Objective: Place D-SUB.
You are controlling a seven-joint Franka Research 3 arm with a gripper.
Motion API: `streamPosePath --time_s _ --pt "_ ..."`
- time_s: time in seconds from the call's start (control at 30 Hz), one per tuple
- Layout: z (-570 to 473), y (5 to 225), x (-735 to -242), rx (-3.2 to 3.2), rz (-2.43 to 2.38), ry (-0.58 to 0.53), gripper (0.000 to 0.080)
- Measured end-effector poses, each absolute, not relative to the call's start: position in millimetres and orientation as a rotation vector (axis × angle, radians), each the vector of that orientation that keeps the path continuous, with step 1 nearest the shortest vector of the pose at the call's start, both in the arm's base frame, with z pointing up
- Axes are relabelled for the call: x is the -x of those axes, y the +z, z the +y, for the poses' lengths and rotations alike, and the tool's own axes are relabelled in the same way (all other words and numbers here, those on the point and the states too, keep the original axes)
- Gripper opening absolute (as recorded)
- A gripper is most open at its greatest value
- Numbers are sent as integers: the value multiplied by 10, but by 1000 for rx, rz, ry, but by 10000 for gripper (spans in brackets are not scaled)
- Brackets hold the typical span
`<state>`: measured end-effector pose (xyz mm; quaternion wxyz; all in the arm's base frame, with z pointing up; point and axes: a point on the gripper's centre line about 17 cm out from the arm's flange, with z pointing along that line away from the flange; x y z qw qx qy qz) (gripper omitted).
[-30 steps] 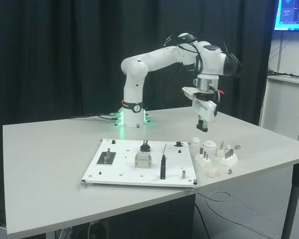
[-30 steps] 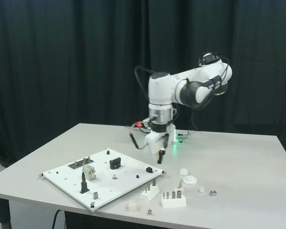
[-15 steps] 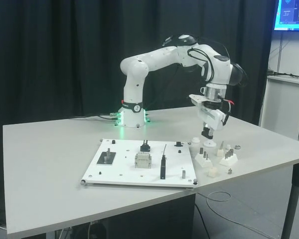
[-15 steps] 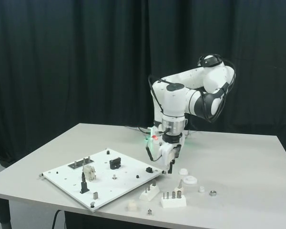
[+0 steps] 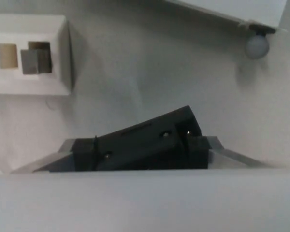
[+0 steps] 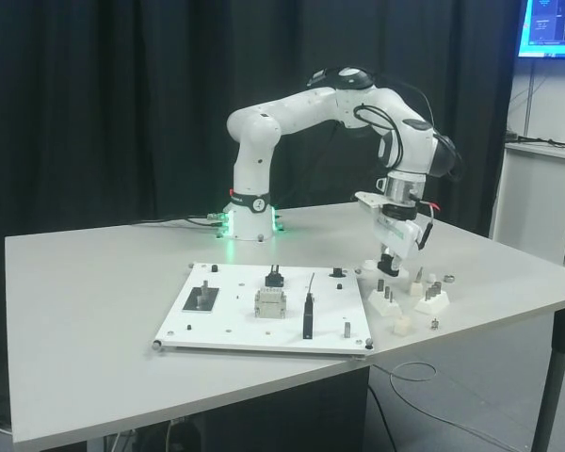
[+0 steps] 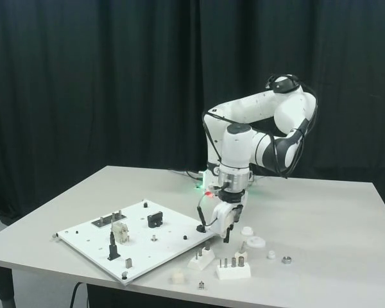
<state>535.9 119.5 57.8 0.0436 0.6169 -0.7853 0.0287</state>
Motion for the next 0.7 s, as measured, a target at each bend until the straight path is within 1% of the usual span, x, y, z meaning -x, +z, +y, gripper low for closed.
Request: streamPosePath --time_s 0.23,0.7 --pt "1255 481 -5359 -1902 -2405 77 387" --pt "1374 365 -5280 -1917 -2397 33 387"
